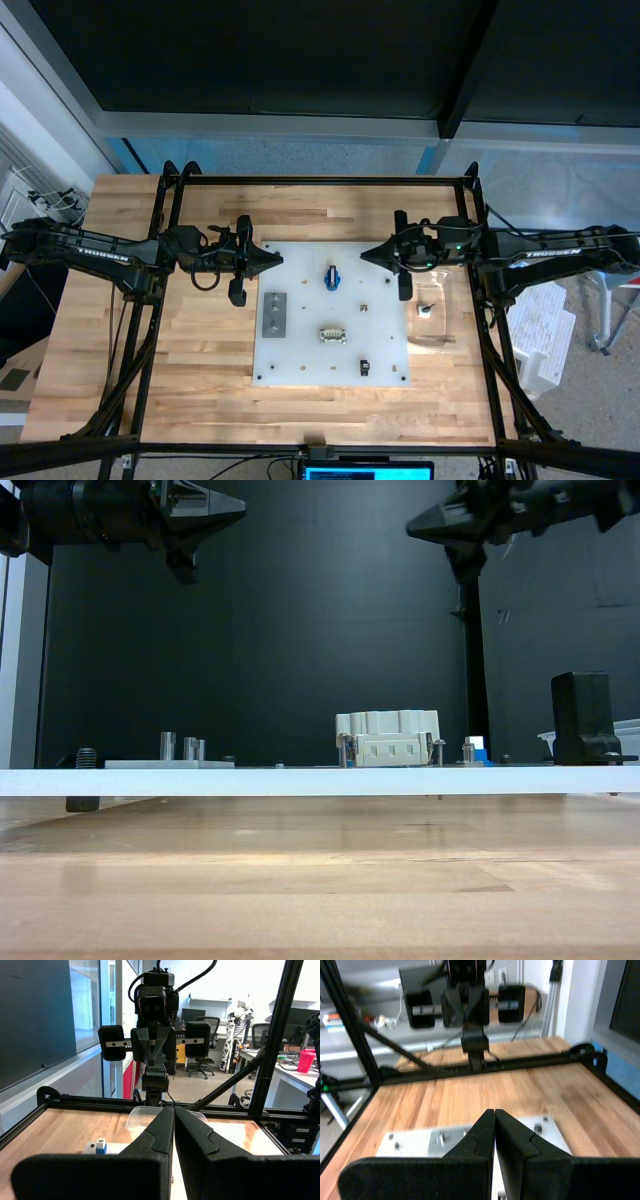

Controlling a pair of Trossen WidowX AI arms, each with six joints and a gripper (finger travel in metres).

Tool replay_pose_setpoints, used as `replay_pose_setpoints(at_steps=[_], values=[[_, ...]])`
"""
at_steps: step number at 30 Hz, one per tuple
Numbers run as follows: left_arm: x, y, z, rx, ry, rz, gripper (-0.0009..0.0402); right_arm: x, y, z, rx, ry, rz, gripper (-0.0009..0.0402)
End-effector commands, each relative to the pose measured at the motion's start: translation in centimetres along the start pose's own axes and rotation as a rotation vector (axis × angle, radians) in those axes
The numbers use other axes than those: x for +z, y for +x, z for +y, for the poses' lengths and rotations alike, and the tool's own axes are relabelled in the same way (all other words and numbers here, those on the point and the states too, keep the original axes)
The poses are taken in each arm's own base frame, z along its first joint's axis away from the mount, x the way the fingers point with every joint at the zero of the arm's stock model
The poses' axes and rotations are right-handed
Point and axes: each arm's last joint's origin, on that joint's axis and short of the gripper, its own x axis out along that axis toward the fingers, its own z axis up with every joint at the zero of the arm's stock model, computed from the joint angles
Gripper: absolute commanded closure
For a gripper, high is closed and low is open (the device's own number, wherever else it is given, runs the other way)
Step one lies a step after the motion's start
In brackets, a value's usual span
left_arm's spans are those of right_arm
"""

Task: Pick the USB connector and install on taskboard

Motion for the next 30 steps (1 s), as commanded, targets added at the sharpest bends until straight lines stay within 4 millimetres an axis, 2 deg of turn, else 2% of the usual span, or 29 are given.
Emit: replay_pose_setpoints(at_steps=[1,17,23,30], values=[[0.0,0.0,0.0,0.000,0.000,0.000,0.0393,0.0,-1.1,0.2,-0.020,-0.002,0.075,0.0393],[0.0,0.0,0.0,0.000,0.000,0.000,0.0393,-0.3,-4.7,2.4,-0.028,-0.082,0.435,0.0393],[0.0,0.0,0.0,0.000,0.000,0.000,0.0393,-0.4,-5.9,3.0,-0.003,-0.079,0.530,0.0393],[0.0,0.0,0.0,0.000,0.000,0.000,0.0393,-1.0,-8.3,3.1,-0.019,-0.053,0.609,0.0393]])
